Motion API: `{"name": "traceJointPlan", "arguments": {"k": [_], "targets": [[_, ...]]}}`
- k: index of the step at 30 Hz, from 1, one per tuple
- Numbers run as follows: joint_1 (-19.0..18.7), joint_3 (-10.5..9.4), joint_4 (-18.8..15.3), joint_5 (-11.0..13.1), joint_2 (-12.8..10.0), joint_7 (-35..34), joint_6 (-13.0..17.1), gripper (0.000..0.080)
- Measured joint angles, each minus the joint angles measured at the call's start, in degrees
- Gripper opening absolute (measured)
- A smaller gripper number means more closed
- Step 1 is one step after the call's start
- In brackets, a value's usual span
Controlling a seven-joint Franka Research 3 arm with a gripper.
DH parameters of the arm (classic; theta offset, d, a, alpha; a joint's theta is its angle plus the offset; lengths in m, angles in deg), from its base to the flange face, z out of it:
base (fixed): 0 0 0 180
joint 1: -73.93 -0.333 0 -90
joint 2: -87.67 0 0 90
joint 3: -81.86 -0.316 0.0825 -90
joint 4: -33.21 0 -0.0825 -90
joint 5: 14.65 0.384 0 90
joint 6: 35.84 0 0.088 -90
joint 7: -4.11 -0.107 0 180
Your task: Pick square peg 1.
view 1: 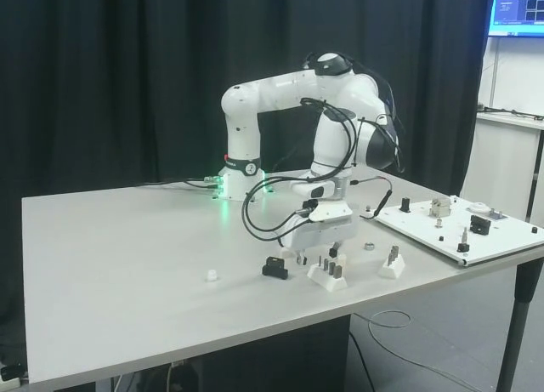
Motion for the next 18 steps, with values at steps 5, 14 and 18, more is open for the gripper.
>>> {"name": "traceJointPlan", "arguments": {"k": [5, 14, 18], "targets": [[0.3, -0.45, 0.0, 0.0, 0.0, 0.2, 0.1, 0.08], [0.3, -0.58, 0.1, 0.4, 0.0, 0.2, 0.0, 0.053], [0.3, -0.58, 0.3, 0.6, 0.0, 0.2, 0.0, 0.053]]}}
